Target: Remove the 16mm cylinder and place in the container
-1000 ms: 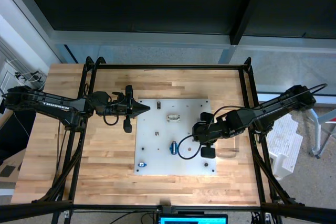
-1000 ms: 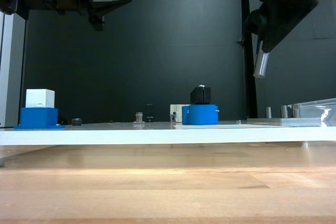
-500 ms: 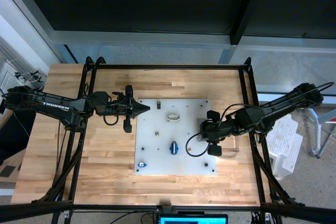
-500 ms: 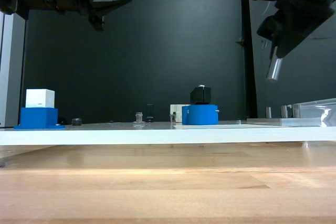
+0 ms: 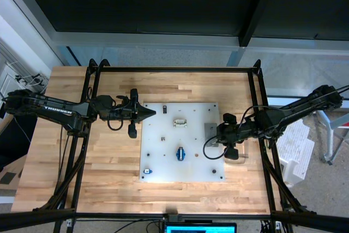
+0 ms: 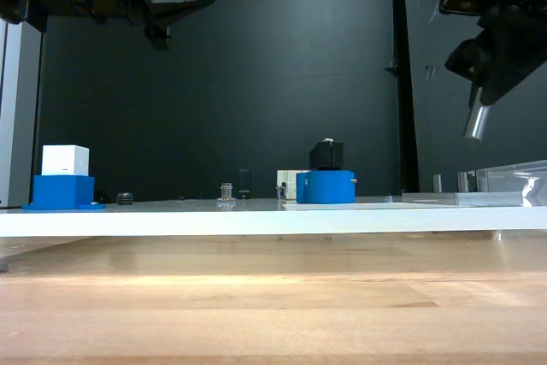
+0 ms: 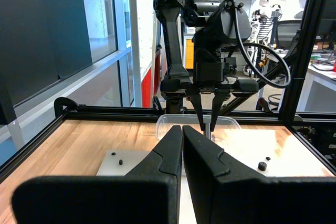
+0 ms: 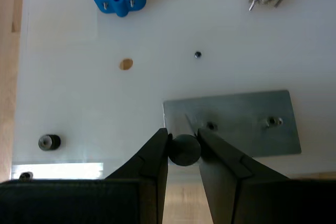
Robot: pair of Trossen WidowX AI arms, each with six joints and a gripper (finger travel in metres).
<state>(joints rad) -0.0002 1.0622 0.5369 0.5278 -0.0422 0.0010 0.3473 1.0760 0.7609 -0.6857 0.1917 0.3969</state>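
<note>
Now mid-carry, I judge: my right claw (image 8: 183, 136) pinches the 16mm cylinder (image 6: 475, 123) aloft near the container (image 6: 511, 179); next, centre over it and release. My left claw (image 7: 182, 130), pressed together, hangs by the board's (image 5: 163, 156) left edge.

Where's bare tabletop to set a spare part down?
Bare wood: the strip between board and the table near edge; left of the board, nearer than the parked left gripper. Crowded at the board's right edge: right gripper holds the 16mm cylinder above, container beside.
</note>
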